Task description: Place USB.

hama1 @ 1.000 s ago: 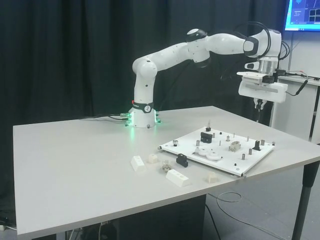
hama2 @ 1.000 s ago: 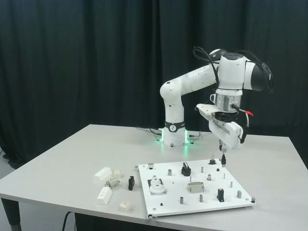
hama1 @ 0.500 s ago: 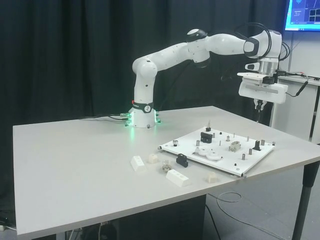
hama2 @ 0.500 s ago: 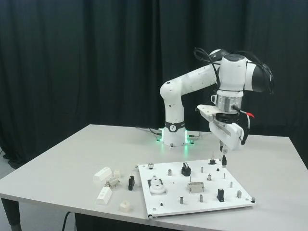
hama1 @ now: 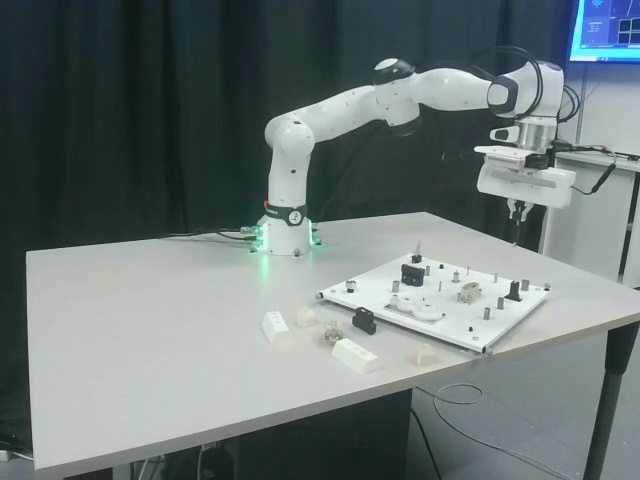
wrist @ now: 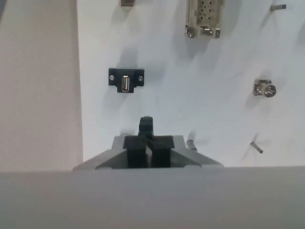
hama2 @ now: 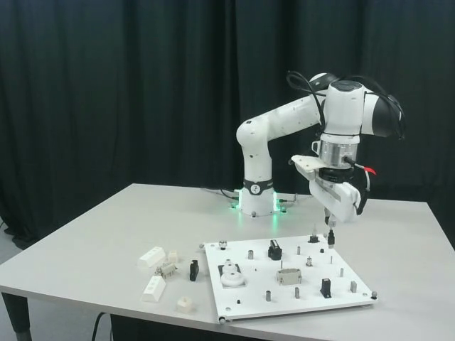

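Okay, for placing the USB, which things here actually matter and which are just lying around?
Belong to the job:
gripper, shut on the black USB plug
black USB socket on the white board

Just lying about:
multi-pin connector on the board
small round metal connector
white blocks loose on the grey table

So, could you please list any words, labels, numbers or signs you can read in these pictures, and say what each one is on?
No text can be read.
Round black badge on the white robot arm's base: a mark, too small to read.
Wall screen at the top corner of the first room view: lines of content, too small to read.
White assembly board and black USB socket: no lettering shows.
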`<state>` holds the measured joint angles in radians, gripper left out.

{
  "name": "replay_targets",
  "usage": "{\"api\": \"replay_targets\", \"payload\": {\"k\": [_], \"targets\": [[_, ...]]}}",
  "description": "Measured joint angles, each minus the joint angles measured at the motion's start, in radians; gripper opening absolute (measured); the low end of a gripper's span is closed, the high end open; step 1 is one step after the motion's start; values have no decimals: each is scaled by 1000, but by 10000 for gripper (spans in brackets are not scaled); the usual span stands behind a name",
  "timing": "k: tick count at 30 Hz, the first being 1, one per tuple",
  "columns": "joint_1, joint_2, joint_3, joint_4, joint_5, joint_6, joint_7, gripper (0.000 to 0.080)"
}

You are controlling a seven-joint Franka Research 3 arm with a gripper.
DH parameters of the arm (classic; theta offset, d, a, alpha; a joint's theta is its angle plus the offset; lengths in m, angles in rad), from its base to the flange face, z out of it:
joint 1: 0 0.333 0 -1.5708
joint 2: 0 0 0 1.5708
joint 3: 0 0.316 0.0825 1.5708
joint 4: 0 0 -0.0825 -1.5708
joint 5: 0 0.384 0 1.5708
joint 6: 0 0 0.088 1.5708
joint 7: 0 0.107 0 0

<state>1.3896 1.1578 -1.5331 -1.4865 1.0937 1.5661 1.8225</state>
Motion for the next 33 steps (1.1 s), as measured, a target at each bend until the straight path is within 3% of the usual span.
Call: {"api": "replay_targets", "payload": {"k": [10, 20, 26, 33], "targets": [[-6, 6, 0, -1, -10, 24, -8, 24], [-46, 16, -1, -12, -93, 63, -72, 24], [-81, 18, -2, -40, -125, 89, -151, 24], [-129, 26, -7, -89, -131, 126, -252, 24]]}}
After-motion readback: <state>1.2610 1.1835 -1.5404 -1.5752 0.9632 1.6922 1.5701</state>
